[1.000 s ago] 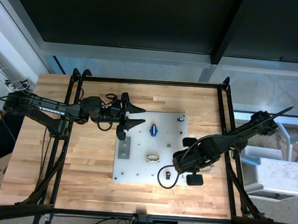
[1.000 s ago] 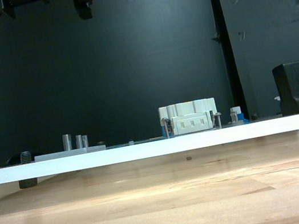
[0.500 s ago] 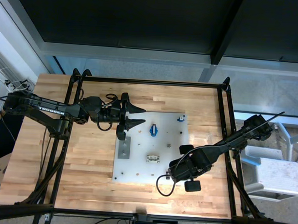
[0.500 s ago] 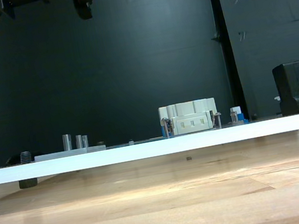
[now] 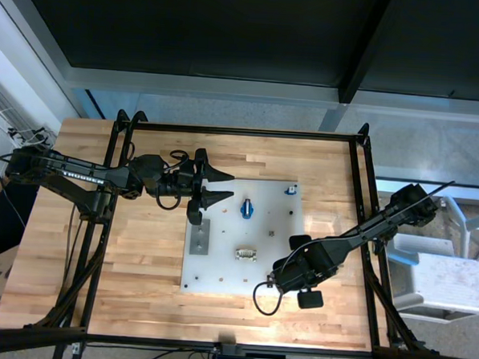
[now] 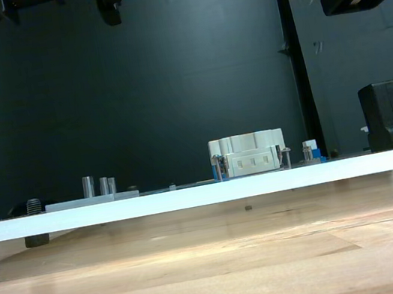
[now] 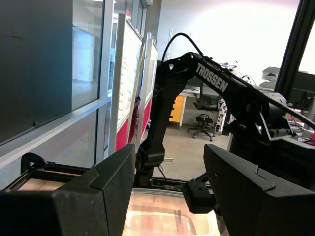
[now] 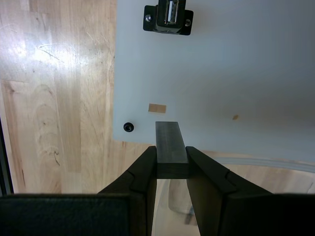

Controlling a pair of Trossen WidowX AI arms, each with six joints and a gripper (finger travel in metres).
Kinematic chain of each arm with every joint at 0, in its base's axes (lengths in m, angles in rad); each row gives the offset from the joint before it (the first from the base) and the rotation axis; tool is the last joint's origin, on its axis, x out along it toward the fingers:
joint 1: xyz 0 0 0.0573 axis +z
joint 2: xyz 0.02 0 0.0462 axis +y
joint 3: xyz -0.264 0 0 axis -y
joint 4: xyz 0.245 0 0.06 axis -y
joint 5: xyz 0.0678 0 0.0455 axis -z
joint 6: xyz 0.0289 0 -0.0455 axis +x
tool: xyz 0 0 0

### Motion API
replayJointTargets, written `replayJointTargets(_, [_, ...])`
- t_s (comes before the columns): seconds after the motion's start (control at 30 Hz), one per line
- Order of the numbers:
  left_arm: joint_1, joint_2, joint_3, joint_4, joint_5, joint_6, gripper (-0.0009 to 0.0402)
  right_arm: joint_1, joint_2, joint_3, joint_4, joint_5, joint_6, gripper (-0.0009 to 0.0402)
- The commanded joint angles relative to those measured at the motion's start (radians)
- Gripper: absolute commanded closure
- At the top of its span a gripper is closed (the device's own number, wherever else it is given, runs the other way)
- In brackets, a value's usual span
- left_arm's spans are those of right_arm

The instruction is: Pick the 16mm bar and place in it's hole on the taskboard

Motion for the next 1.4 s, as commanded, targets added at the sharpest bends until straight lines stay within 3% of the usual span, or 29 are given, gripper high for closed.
replayJointTargets(0.03, [0.000, 0.000, 0.000, 0.000, 0.000, 0.000, 0.0202, 0.004, 0.019, 0.000, 0.008, 0.000, -0.002, 0.0389])
replayJointTargets(0.67, [0.000, 0.000, 0.000, 0.000, 0.000, 0.000, 0.0202, 0.011, 0.035, -0.051, 0.082, -0.005, 0.109, 0.0389])
replayJointTargets(1.4, [0.000, 0.000, 0.000, 0.000, 0.000, 0.000, 0.0202, 0.012, 0.068, -0.066, 0.106, -0.016, 0.106, 0.0389])
